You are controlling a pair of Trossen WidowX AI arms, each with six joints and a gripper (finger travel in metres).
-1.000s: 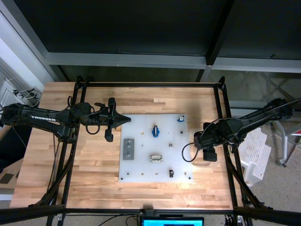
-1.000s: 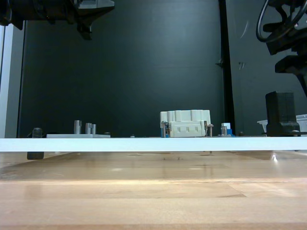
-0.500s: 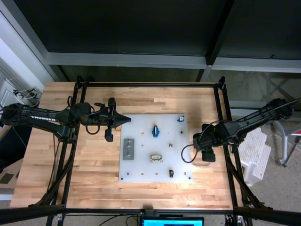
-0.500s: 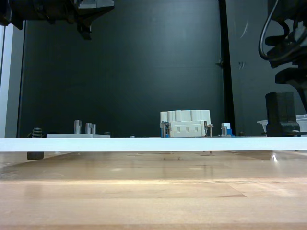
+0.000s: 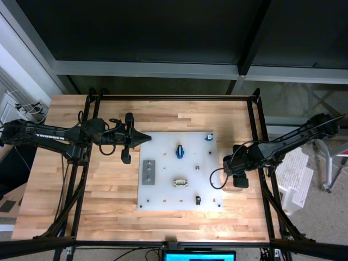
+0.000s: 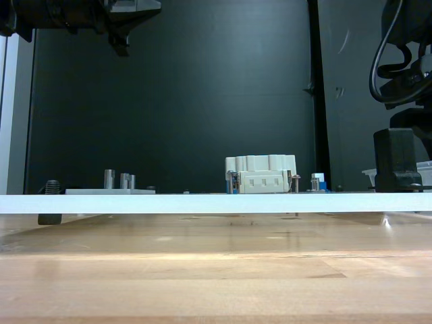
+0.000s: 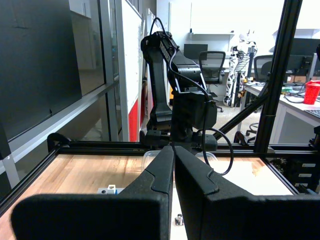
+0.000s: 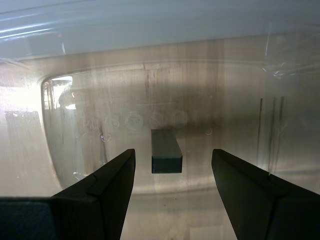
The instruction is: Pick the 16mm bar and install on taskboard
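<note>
The bar [image 8: 166, 151] is seen lying free in the clear tub [image 8: 95, 95] right of the board [image 5: 163, 190], directly under the right hand [image 5: 240, 178], whose parted fingers flank its long axis; the left hand [image 7: 173, 150], pressed together, is held well apart at the board's far left

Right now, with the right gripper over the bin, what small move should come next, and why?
Probably lower the right gripper straight down, then close. The 16mm bar lies free on the floor of the clear bin, between the open fingers, untouched. The left gripper, shut, hovers at the left edge of the taskboard.
</note>
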